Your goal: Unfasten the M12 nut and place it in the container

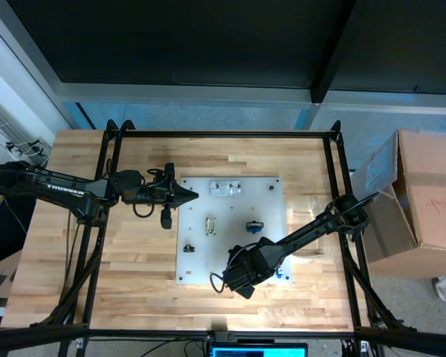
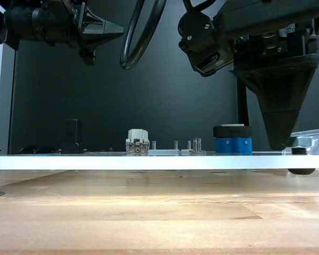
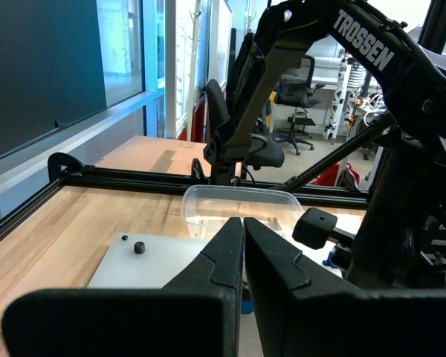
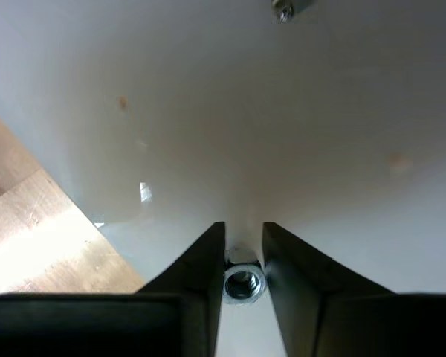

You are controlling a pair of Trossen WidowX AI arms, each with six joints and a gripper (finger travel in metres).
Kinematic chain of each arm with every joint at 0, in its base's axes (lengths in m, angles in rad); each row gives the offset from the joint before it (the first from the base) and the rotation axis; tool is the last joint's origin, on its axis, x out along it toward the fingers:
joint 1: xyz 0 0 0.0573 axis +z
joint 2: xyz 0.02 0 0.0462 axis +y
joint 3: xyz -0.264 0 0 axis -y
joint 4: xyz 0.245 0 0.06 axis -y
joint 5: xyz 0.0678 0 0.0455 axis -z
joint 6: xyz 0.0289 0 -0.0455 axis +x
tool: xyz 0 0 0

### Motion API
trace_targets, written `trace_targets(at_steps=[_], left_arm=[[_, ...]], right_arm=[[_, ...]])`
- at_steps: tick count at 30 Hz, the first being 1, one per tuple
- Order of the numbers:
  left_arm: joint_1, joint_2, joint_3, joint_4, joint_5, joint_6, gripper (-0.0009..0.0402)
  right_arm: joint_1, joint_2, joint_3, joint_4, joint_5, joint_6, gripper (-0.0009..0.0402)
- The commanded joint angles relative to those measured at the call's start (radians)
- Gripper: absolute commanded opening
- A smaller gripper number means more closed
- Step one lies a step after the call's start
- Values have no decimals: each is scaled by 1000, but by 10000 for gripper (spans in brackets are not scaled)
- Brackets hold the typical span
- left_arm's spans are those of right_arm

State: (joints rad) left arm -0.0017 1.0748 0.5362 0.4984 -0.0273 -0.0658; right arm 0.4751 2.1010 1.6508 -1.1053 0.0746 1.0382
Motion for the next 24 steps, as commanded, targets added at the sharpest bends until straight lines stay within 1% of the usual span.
trace_targets(at_steps=[1, 4, 8, 12, 24], left_arm=[[0, 0, 0, 0, 0, 0, 0], [0, 0, 0, 0, 0, 0, 0], [0, 0, 0, 0, 0, 0, 0], [0, 0, 0, 0, 0, 0, 0], [0, 0, 0, 0, 0, 0, 0]], right_arm=[[0, -1, 1, 0, 8, -2, 26], [0, -1, 1, 1, 8, -7, -2], [0, -1, 1, 2, 7, -7, 5], [0, -1, 1, 5, 6, -7, -1], [0, -17, 4, 7, 4, -19, 0]])
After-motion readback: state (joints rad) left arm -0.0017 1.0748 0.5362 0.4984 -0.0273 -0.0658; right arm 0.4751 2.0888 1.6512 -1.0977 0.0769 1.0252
